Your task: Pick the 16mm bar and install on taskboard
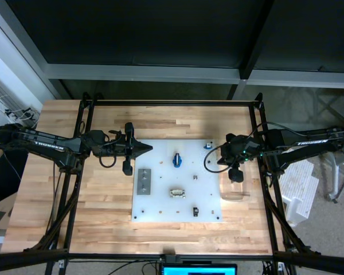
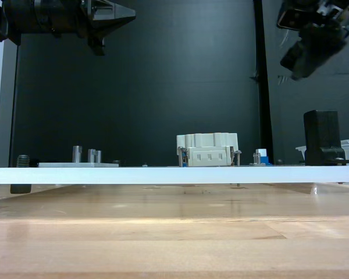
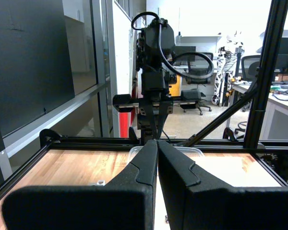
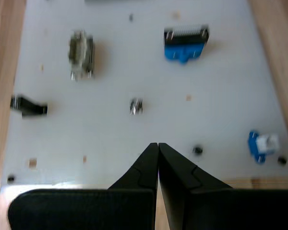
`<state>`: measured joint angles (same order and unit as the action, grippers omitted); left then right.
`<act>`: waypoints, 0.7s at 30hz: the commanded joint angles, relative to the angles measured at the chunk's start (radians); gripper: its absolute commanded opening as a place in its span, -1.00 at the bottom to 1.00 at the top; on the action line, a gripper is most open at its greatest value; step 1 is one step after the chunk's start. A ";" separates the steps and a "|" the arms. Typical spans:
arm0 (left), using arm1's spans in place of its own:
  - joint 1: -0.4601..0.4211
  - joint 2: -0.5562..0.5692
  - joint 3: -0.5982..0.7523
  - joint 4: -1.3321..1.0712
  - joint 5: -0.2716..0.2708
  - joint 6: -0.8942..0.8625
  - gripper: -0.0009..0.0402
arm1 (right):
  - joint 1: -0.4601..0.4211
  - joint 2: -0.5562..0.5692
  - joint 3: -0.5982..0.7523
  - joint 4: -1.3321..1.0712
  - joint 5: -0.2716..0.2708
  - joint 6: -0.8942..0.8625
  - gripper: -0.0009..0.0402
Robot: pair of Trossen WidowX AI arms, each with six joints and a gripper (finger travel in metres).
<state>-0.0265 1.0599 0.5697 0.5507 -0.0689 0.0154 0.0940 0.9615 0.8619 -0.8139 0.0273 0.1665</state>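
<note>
I cannot make out the 16mm bar in any view; neither gripper holds anything. The white taskboard [image 1: 160,207] [image 4: 105,139] lies mid-table, with a grey block [image 1: 144,180] on its left part. Short metal pegs [image 2: 77,153] stand on that block. My left gripper [image 1: 144,148] [image 3: 157,142] is shut and hovers high over the board's far left corner, pointing right. My right gripper [image 1: 235,174] [image 4: 158,143] is shut too. It hangs above the board's right edge, tilted down toward the board [image 2: 163,174].
On the board sit a blue connector [image 1: 178,160] [image 4: 185,43], a beige multi-pin connector [image 1: 177,193] [image 2: 207,149], a black clip [image 1: 196,212] [image 2: 321,137] and a small blue-white socket [image 4: 262,143]. A clear plastic tray [image 1: 235,192] lies right of the board.
</note>
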 commanded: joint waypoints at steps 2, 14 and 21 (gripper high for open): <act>0.000 0.000 0.000 0.000 0.000 0.000 -0.96 | 0.035 0.001 -0.001 -0.074 0.006 0.022 -0.96; 0.000 0.000 0.000 0.000 0.000 0.000 -0.96 | 0.180 0.006 -0.001 -0.288 0.008 0.088 -0.96; 0.000 0.000 0.000 0.000 0.000 0.000 -0.96 | 0.251 0.016 -0.002 -0.359 0.034 0.122 -0.96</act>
<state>-0.0265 1.0599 0.5694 0.5507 -0.0692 0.0154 0.3359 0.9733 0.8616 -1.1606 0.0559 0.2844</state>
